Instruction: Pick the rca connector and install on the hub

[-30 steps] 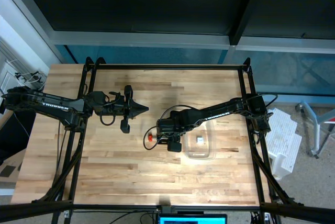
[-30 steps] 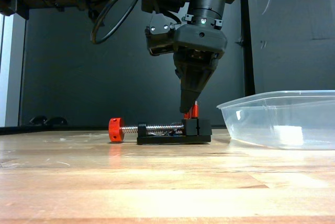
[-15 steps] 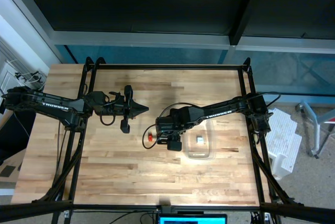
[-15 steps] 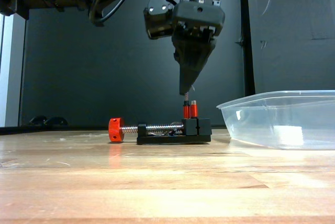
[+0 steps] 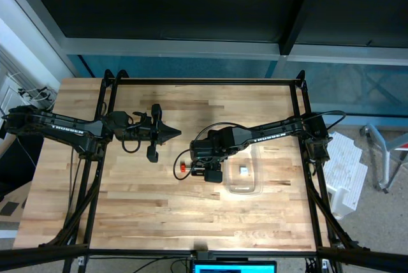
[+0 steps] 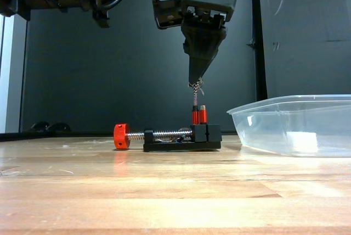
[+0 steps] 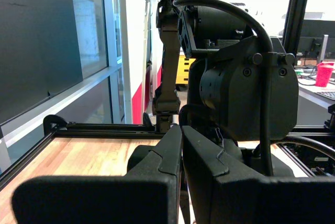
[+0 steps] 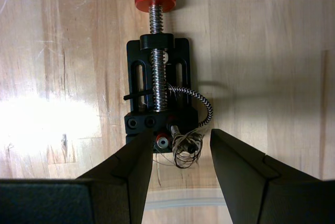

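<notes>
The hub (image 8: 157,98) is a small black block with a threaded screw and a red knob (image 6: 121,135), lying flat on the wood beside the tray. The rca connector (image 8: 176,130) sits in the hub's end next to a red socket. Its braided lead (image 6: 194,100) stands straight up from there to a frayed tip. My right gripper (image 6: 194,80) hangs directly above the hub (image 5: 186,168), open, with the frayed lead end between its fingers (image 8: 131,166) and nothing clamped. My left gripper (image 5: 175,133) hovers over the table's left half, well away, its fingers (image 7: 170,150) pressed together.
A clear plastic tray (image 6: 290,125) stands just right of the hub, holding a small white square piece (image 5: 243,170). A black frame (image 5: 204,82) runs around the table edges. Bare wood (image 5: 146,209) lies in front of the hub.
My right gripper has risen straight up off the hub. The braided lead stayed plugged in and now shows standing below the fingertips. The left arm has not moved.
</notes>
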You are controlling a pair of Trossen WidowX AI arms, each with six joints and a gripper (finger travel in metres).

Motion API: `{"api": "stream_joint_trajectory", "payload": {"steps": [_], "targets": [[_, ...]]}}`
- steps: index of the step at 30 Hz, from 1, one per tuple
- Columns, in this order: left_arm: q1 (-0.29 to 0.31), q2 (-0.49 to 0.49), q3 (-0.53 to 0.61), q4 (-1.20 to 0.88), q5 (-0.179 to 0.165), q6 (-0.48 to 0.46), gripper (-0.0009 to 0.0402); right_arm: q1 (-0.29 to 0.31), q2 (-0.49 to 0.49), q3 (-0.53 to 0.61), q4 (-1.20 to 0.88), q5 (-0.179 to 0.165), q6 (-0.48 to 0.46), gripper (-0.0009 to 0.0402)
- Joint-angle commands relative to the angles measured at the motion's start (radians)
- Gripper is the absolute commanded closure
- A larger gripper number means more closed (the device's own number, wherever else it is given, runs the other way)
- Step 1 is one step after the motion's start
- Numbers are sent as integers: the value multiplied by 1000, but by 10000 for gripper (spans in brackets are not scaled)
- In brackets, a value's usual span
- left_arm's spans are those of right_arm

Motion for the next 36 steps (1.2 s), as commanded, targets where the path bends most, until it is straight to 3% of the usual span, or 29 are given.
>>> {"api": "stream_joint_trajectory", "payload": {"steps": [1, 23, 28, 36], "targets": [[0, 0, 0, 0, 0, 0, 393, 0, 0, 0, 0, 1, 1, 244], [0, 0, 0, 0, 0, 0, 393, 0, 0, -2, -13, 1, 1, 244], [0, 0, 0, 0, 0, 0, 393, 0, 22, -2, -11, -1, 84, 244], [0, 0, 0, 0, 0, 0, 393, 0, 68, -2, 11, -2, 97, 244]]}}
